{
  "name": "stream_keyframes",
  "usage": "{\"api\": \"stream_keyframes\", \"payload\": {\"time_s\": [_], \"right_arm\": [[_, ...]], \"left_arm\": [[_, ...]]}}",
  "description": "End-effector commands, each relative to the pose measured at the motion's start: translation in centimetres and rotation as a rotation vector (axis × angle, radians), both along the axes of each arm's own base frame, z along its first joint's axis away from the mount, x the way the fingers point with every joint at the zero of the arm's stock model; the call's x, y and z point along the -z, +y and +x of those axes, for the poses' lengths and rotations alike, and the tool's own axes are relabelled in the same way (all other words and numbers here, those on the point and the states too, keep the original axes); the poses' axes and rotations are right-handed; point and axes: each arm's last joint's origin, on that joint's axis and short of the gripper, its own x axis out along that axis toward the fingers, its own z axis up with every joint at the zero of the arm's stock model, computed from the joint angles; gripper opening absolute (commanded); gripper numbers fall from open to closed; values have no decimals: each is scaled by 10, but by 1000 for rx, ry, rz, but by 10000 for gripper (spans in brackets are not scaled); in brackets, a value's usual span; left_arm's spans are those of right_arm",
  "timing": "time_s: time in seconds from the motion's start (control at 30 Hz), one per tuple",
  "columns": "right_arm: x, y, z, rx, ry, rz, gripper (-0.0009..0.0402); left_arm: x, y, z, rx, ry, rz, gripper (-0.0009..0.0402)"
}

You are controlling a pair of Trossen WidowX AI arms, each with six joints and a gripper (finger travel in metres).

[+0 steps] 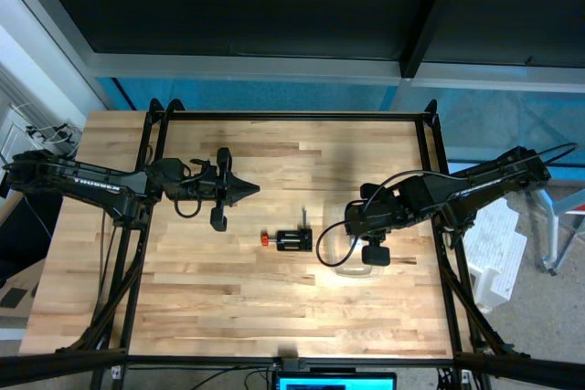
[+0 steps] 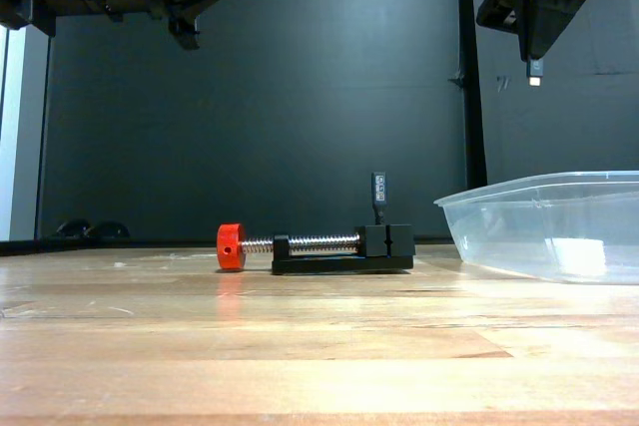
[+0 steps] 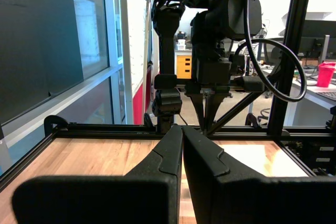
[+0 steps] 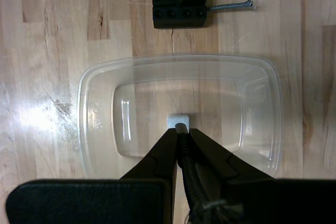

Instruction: Pick the usb-c connector and install on the hub

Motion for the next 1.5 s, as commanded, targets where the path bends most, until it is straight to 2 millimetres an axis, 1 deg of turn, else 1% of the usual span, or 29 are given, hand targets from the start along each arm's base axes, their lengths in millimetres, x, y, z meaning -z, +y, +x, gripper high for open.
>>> {"api": "stream_keyframes", "payload": {"time_s": [0.03, 0.23, 0.37, 0.53, 1.07, 1.5], "right_arm": [[2, 1, 4, 16, -13, 8, 0], [15, 4, 20, 50, -2, 15, 0], [21, 6, 30, 79, -30, 33, 0], [24, 6, 36, 119, -51, 52, 0], [49, 2, 64, 160, -58, 55, 0], [61, 0, 79, 174, -91, 65, 0]], "left_arm": [[0, 0, 0, 0, 0, 0, 0], [0, 0, 0, 0, 0, 0, 0], [0, 0, 0, 0, 0, 0, 0], [0, 0, 0, 0, 0, 0, 0], [0, 0, 0, 0, 0, 0, 0], [0, 0, 0, 0, 0, 0, 0]]}}
